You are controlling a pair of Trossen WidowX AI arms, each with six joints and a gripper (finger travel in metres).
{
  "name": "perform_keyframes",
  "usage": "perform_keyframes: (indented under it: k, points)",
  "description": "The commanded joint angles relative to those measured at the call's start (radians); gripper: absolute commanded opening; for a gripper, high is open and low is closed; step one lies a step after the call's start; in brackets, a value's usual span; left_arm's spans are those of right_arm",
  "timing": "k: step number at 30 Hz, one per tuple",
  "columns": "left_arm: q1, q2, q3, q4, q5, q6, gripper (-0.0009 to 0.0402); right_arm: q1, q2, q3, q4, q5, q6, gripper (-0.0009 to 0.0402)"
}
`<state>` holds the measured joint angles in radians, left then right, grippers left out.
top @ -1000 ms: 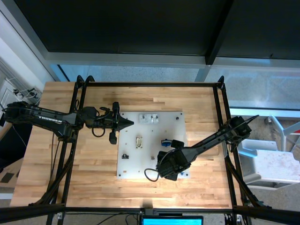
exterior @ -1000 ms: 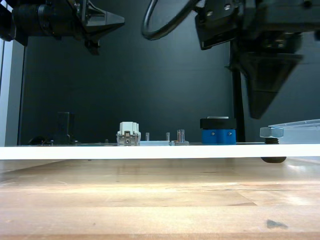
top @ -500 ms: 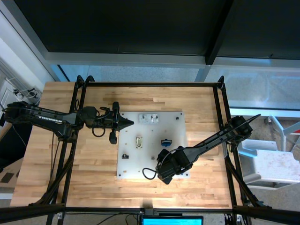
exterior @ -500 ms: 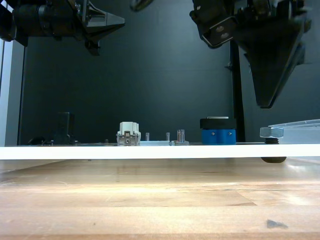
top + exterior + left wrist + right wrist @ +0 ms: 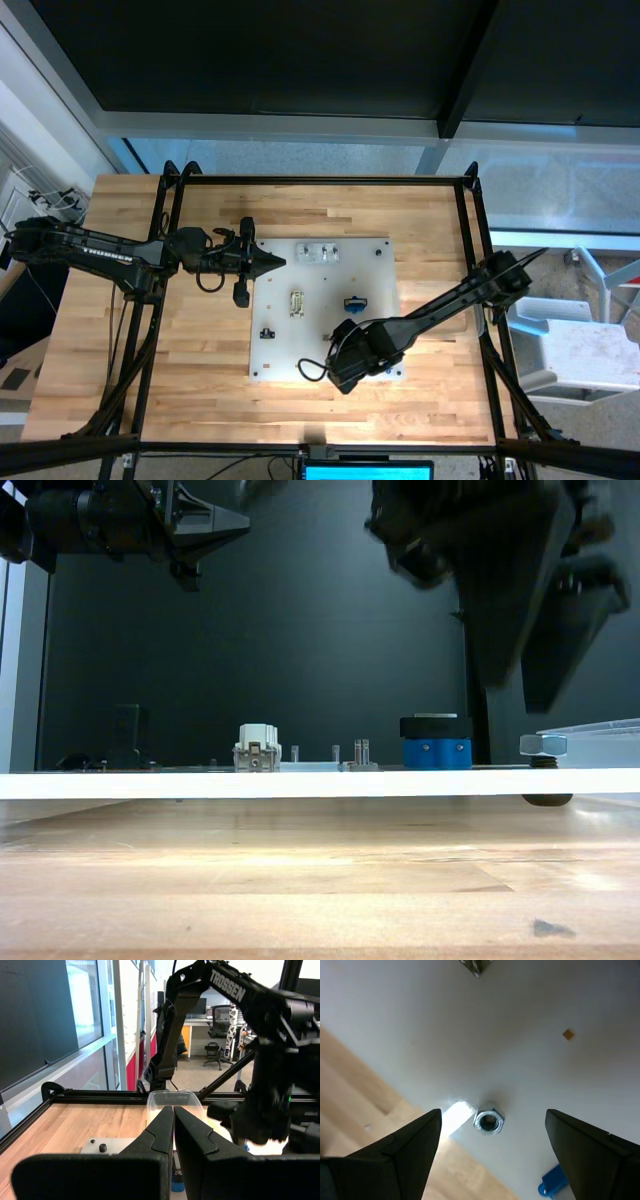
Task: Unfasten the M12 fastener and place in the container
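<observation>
The silver M12 nut (image 5: 543, 744) sits on top of its black ribbed stud (image 5: 543, 763) at the white board's (image 5: 300, 783) near right edge. The right wrist view looks straight down on the nut (image 5: 489, 1121), which lies below the gap of my right gripper (image 5: 492, 1114), open and well above it. In the low view that gripper (image 5: 522, 695) hangs high over the nut. From above, the right gripper (image 5: 350, 367) covers the nut. The clear container (image 5: 600, 740) stands behind the stud; the low view shows nothing in it. My left gripper (image 5: 270, 262) is shut, parked at the board's far left edge.
A blue connector block (image 5: 436, 745) and a grey connector (image 5: 257, 750) stand on the board left of the stud. The left wrist view shows the container (image 5: 172, 1098) ahead and the right arm (image 5: 265, 1105) beside it. Bare wooden table (image 5: 150, 350) surrounds the board.
My right gripper has shifted nearer and slightly left over the board's near right corner and turned, so both spread fingers now show. The nut and left arm have not moved.
</observation>
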<state>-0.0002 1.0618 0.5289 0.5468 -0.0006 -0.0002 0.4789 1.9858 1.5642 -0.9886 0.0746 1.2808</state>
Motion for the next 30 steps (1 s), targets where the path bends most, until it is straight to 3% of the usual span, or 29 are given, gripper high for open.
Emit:
perform_keyframes:
  k: [1, 6, 9, 16, 30]
  points:
    - [0.000, 0.000, 0.000, 0.000, 0.000, 0.000, 0.0000, 0.001, 0.019, -0.003, 0.008, 0.000, 0.000, 0.0292]
    - [0.000, 0.000, 0.000, 0.000, 0.000, 0.000, 0.0000, 0.002, 0.026, -0.009, 0.012, -0.003, 0.023, 0.0279]
    - [0.000, 0.000, 0.000, 0.000, 0.000, 0.000, 0.0000, 0.001, 0.036, -0.015, 0.015, -0.041, 0.024, 0.0271]
    - [0.000, 0.000, 0.000, 0.000, 0.000, 0.000, 0.0000, 0.001, 0.040, -0.029, 0.061, -0.042, 0.031, 0.0245]
    - [0.000, 0.000, 0.000, 0.000, 0.000, 0.000, 0.0000, 0.001, 0.039, -0.029, 0.063, -0.050, 0.023, 0.0097]
